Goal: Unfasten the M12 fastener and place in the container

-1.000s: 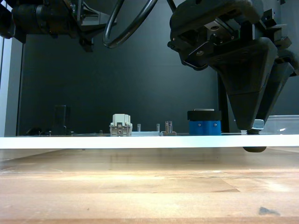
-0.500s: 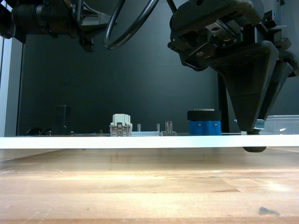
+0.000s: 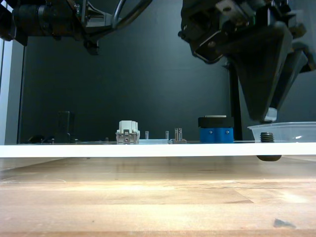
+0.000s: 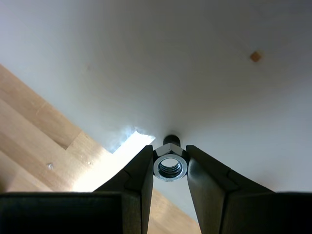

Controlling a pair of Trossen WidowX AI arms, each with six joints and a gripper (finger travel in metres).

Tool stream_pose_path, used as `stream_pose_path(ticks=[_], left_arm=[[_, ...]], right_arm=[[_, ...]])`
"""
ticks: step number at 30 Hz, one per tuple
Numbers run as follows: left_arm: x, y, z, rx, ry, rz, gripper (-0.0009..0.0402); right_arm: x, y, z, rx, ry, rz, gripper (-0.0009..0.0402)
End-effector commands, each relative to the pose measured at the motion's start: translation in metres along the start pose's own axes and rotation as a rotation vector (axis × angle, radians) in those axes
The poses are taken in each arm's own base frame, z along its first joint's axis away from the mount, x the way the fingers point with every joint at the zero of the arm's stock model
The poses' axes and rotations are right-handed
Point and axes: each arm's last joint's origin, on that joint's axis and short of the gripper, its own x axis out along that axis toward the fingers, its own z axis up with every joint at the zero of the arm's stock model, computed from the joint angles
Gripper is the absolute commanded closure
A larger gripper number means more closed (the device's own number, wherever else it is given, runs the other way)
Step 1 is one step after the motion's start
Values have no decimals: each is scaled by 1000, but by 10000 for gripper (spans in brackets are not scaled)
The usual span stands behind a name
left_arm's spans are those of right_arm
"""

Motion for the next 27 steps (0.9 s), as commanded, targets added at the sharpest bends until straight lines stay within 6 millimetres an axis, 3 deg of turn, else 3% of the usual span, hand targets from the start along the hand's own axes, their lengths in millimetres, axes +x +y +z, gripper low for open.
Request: stream_pose_path(ticks=[1, 10, 16, 27], left_arm=[[0, 0, 0, 0, 0, 0, 393], [0, 0, 0, 0, 0, 0, 393], [0, 0, 0, 0, 0, 0, 393], [0, 0, 0, 0, 0, 0, 393]], right_arm=[[-9, -2, 0, -17, -2, 11, 368], [-43, -15, 2, -50, -16, 42, 368], [-54, -26, 5, -91, -19, 36, 368], [-59, -78, 10, -129, -20, 4, 368]])
